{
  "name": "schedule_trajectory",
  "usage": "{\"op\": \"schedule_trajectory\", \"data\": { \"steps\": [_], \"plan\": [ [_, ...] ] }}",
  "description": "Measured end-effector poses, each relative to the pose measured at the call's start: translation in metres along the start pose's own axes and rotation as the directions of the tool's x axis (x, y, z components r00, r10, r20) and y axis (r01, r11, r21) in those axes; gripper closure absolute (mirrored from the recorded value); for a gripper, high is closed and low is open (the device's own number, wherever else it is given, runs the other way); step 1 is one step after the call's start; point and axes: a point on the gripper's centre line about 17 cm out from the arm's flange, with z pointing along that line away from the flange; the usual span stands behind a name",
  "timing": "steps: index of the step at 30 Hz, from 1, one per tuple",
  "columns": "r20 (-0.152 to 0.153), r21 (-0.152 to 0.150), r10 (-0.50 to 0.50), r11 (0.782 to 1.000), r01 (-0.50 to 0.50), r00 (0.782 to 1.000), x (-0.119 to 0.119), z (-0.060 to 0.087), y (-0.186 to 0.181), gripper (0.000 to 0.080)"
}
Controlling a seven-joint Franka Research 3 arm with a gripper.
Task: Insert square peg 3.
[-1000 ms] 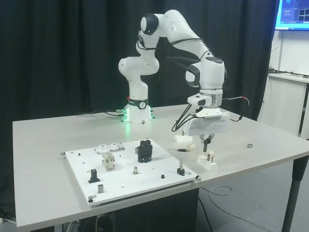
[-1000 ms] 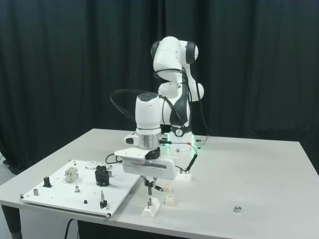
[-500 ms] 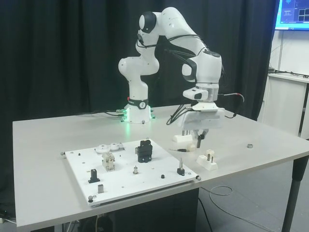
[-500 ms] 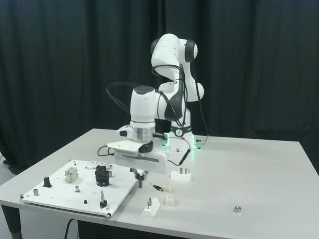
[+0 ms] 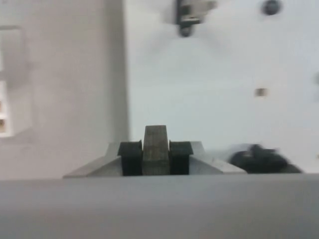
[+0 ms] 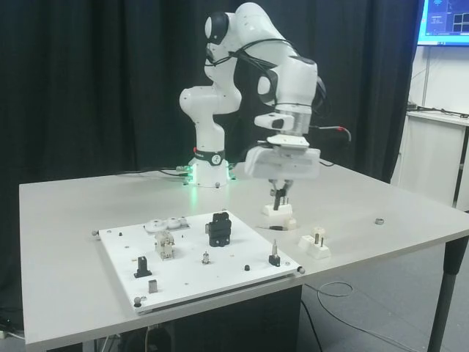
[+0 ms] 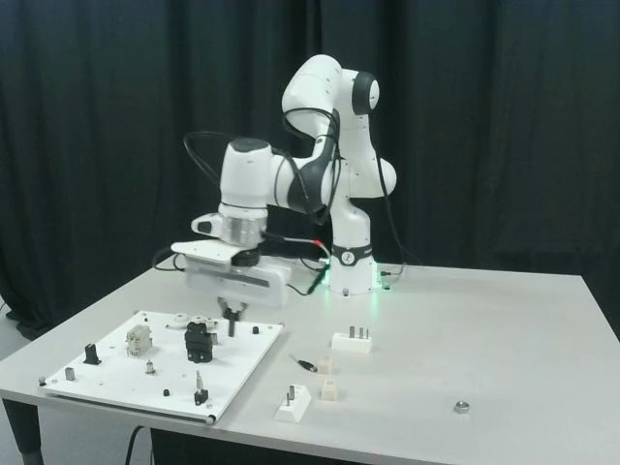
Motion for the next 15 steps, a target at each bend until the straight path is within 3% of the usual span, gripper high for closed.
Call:
{"op": "schedule_trajectory", "data": {
  "steps": [15],
  "plan": [
    [-0.036, -0.042, 0.002, 0.999, -0.003, 0.999, 0.004, -0.022, 0.092, 0.0693]
  ]
}}
